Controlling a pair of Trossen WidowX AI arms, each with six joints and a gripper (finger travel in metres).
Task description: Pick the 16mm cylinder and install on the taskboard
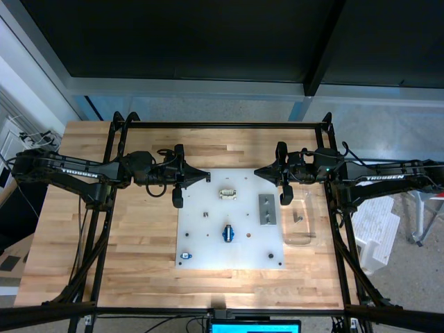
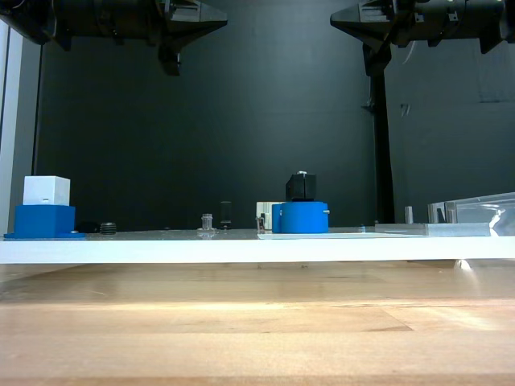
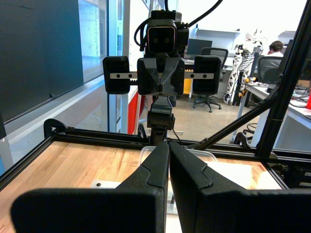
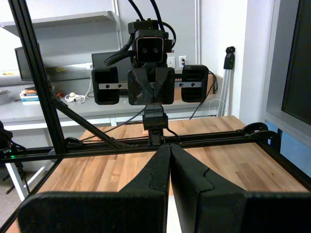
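Note:
The taskboard (image 1: 208, 236) is a white square plate in the middle of the table, also seen edge-on (image 2: 241, 245) in the low view. A tiny grey peg, apparently the 16mm cylinder (image 1: 297, 218), stands in the clear tray to the board's right and shows upright (image 2: 409, 214) in the low view. My left gripper (image 1: 207, 177) hovers shut and empty over the board's far left corner. My right gripper (image 1: 257, 172) hangs shut and empty over the far right edge. The two tips face each other, both high above the board (image 2: 224, 22) (image 2: 334, 16).
On the board sit a grey metal block (image 1: 267, 209), a blue fitting (image 1: 227, 234), a beige connector (image 1: 227, 193) and a small blue-and-white block (image 1: 184, 257). The clear tray (image 1: 310, 232) lies right of the board. Black frame rails (image 1: 222, 125) ring the table.

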